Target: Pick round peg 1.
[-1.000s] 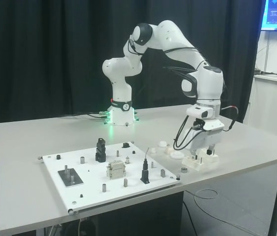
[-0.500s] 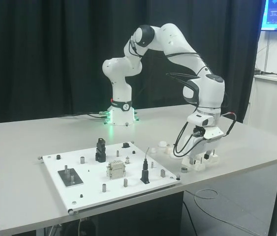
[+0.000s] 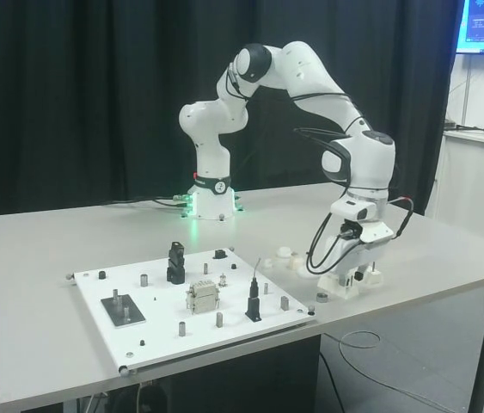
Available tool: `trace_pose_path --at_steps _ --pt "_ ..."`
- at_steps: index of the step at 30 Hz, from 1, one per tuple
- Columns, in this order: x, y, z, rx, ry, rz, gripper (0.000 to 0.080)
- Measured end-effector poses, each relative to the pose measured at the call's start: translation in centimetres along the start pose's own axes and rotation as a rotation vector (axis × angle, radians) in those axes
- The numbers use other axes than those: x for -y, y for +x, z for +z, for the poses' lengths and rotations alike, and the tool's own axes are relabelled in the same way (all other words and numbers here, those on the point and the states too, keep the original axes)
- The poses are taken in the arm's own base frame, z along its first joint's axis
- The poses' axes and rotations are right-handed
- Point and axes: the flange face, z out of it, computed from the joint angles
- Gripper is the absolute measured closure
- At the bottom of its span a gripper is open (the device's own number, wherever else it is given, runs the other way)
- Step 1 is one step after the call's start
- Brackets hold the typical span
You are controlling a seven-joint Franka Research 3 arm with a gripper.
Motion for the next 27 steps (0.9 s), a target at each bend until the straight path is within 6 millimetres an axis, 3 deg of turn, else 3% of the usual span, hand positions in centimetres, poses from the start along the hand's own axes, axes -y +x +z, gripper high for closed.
trace_pose_path --at_steps 1,6,7,12,13,18,19,27 --pt "0.05 0.00 -0.05 -0.001 0.001 0.000 0.0344" --pt "0.14 0.01 -0.24 -0.003 0.003 0.006 0.0344" --pt "0.14 0.01 -0.25 -0.004 0.003 0.009 0.0552" --pt "0.08 0.05 -0.25 -0.004 0.002 0.015 0.0552" --pt "0.05 0.06 -0.24 -0.004 0.002 0.015 0.0728" --pt "-0.07 0.11 -0.19 -0.003 0.001 0.017 0.0728" --pt "-0.09 0.12 -0.19 -0.003 0.001 0.017 0.0783" --pt "-0.09 0.17 -0.30 -0.005 0.002 0.022 0.0783"
